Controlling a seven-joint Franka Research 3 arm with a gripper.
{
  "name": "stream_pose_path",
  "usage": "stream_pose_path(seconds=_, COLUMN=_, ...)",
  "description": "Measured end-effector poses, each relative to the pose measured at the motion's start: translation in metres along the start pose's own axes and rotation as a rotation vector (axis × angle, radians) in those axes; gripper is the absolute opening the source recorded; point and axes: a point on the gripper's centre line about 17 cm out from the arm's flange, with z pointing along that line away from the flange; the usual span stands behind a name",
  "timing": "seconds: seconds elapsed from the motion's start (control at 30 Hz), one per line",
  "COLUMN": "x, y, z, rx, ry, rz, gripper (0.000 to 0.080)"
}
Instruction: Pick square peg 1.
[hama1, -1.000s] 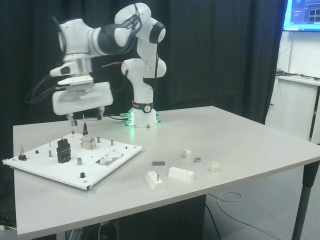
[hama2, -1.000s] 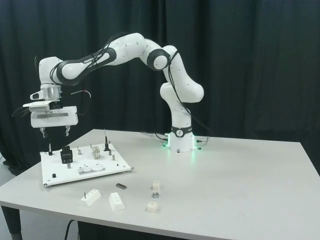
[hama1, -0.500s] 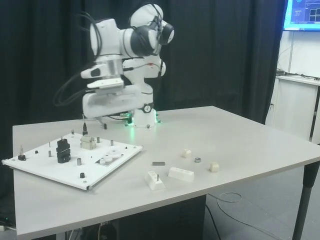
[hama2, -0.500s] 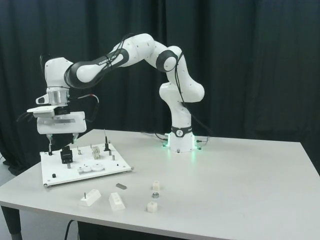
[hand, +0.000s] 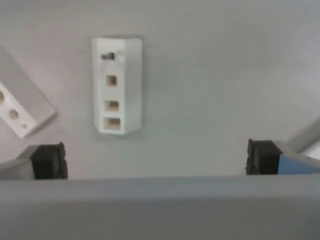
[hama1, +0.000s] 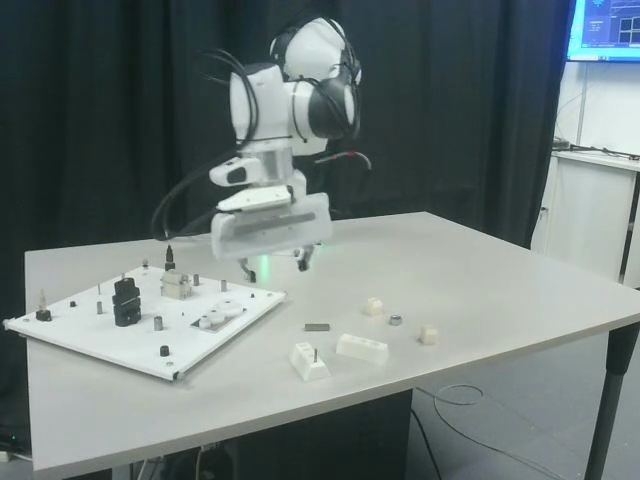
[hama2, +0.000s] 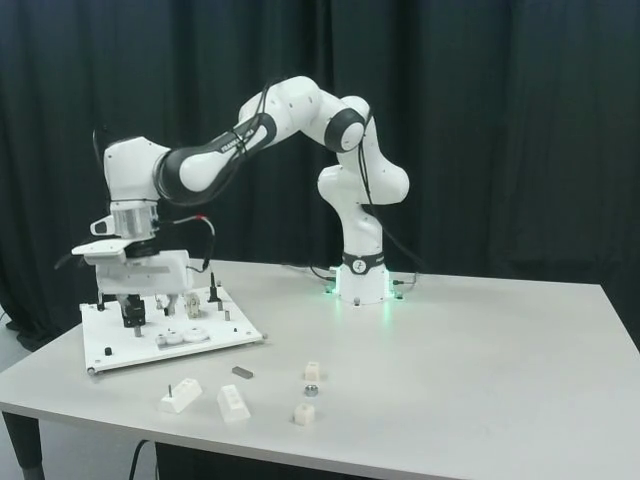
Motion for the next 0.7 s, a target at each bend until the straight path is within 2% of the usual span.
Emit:
stream_pose_path(seconds=0.37, x=0.021, y=-0.024, z=0.032, rx=-0.043, ry=0.006, rz=0.028, gripper=0.08)
stream_pose_path(seconds=0.7, x=0.036, y=-0.033, z=0.073, rx=-0.078, ry=0.024, rz=0.064, gripper=0.08)
